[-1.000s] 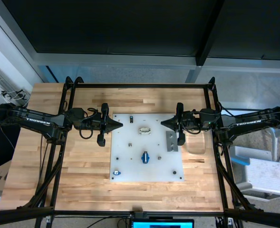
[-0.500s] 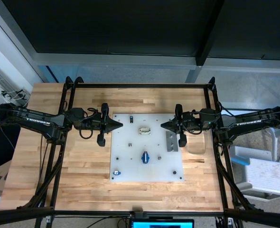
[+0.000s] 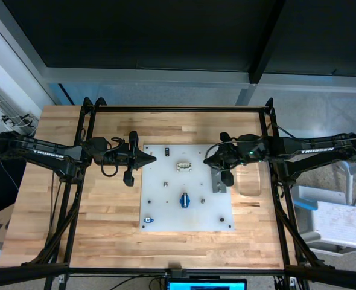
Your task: Pick the 16mm cylinder and place it in the container
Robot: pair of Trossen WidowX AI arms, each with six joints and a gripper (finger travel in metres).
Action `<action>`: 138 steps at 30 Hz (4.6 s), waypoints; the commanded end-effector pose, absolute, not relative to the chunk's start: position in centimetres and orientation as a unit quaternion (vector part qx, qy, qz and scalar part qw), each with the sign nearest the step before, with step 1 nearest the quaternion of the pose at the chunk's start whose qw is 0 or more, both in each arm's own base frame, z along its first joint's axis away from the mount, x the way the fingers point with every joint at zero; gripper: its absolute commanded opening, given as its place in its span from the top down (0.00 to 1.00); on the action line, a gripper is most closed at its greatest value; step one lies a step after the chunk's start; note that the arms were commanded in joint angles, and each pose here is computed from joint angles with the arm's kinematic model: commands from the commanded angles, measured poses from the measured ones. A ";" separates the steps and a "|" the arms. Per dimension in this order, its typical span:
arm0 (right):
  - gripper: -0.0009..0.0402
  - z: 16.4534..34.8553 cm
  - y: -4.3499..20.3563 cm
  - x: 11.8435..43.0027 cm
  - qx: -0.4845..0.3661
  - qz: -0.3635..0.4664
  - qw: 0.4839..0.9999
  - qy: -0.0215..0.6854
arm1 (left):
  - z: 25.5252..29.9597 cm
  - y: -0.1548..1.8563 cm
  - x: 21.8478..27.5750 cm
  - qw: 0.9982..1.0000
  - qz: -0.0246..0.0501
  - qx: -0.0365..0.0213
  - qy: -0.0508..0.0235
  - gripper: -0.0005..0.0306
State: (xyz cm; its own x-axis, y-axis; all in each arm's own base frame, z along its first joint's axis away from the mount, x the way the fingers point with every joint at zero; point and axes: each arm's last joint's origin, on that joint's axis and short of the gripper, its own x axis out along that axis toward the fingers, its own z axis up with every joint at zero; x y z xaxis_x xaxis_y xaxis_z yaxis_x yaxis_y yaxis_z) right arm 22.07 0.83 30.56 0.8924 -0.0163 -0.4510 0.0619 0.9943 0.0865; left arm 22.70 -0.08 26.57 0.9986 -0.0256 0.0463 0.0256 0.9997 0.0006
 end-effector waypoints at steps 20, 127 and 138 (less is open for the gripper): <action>0.98 34.4 1.7 29.1 0.053 -0.050 0.832 0.551 | 26.57 -0.07 22.70 1.000 -0.013 0.000 -0.023 0.98; 0.37 20.2 10.9 32.0 0.009 -0.021 0.777 0.630 | 26.58 -0.08 22.70 1.000 -0.013 0.000 -0.024 0.98; 0.37 18.9 11.1 32.7 0.010 -0.020 0.776 0.630 | 26.58 -0.07 22.70 1.000 -0.013 0.000 -0.024 0.98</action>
State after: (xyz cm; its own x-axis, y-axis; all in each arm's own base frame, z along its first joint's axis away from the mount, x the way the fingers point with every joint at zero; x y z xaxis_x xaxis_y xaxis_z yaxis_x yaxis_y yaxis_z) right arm 32.70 11.11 18.93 0.2060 -0.0193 -0.9784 0.0436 0.9990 -0.0105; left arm 22.69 -0.08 26.56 0.9986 -0.0252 0.0463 0.0252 0.9997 0.0006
